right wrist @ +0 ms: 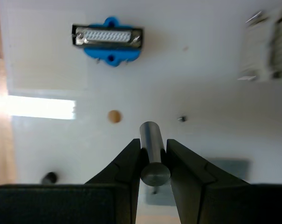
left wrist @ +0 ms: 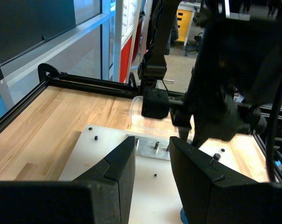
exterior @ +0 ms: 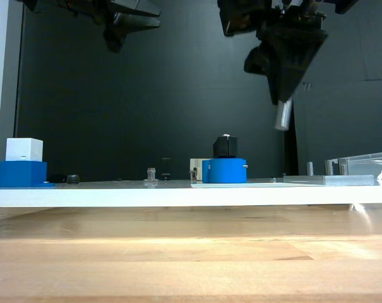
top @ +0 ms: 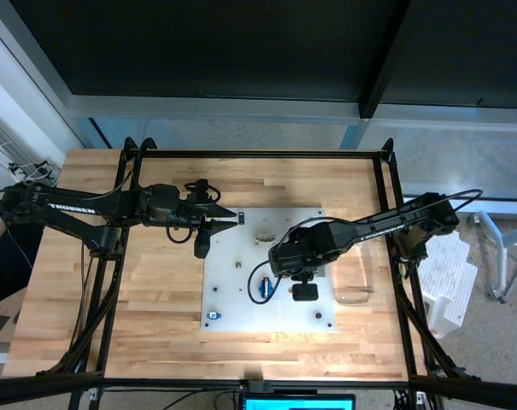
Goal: Pick the 16mm cylinder and install on the taskboard
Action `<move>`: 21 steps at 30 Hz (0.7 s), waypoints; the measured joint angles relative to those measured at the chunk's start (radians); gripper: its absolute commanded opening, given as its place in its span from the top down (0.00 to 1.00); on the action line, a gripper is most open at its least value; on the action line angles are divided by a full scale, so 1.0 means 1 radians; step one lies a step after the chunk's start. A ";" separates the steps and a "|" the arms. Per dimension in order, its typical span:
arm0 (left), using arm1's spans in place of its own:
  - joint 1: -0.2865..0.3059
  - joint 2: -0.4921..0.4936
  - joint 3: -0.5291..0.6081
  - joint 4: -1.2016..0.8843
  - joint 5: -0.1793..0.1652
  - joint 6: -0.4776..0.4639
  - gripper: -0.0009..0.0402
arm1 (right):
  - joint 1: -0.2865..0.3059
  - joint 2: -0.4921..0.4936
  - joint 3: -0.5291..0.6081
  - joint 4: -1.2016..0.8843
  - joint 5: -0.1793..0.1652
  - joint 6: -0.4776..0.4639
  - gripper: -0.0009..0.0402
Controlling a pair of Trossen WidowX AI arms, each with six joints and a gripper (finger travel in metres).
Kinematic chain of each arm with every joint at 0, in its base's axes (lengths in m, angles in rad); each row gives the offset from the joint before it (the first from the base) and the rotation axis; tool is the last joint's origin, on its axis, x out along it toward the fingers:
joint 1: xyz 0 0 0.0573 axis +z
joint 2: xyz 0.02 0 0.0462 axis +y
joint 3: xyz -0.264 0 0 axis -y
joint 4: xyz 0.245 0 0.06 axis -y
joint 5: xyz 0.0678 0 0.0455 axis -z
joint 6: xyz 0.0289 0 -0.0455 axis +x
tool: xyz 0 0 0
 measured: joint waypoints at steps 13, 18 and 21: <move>0.000 0.003 0.000 0.001 0.000 0.000 0.74 | 0.039 0.110 0.039 -0.010 -0.024 0.059 0.97; 0.000 0.003 0.000 0.001 0.000 0.000 0.74 | 0.042 0.128 0.063 -0.046 -0.021 0.078 0.97; 0.000 0.003 0.000 0.002 0.000 0.000 0.74 | 0.042 0.133 0.068 -0.049 -0.021 0.086 0.97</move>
